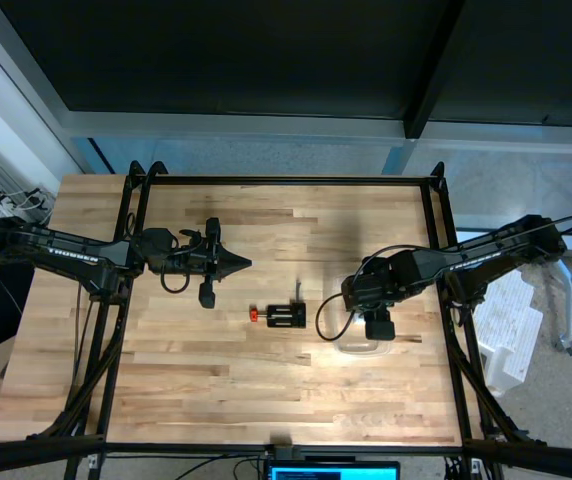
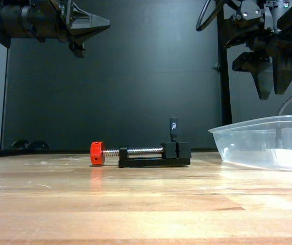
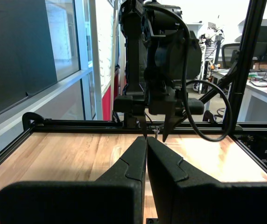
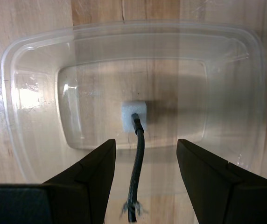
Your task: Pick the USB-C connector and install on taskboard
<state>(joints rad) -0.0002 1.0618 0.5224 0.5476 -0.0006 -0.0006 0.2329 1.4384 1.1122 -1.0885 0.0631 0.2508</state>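
Right gripper (image 4: 146, 145) hangs wide open over the clear tray (image 4: 124, 35); left gripper (image 3: 146, 145) sits pinched shut at the upper left of the low view.
The USB-C connector (image 4: 136, 122) stands nose-down in a white foam square (image 4: 129, 111) in the tray, lower right of the low view. Its long axis is roughly upright, with the braided cable (image 4: 138, 158) curving up off it. It's probably featherlight, stiff shell but floppy cable, so pinch the plug body just above the foam. The taskboard (image 1: 286, 317) waits mid-frame in the high view.

Two grippers are hovering: left gripper (image 1: 241, 263) mid-left, right gripper (image 2: 272, 92) upper right. One taskboard (image 1: 286, 317), one tray (image 2: 238, 140), one white square (image 4: 132, 111) and one USB-C connector (image 4: 136, 122) are sitting below.
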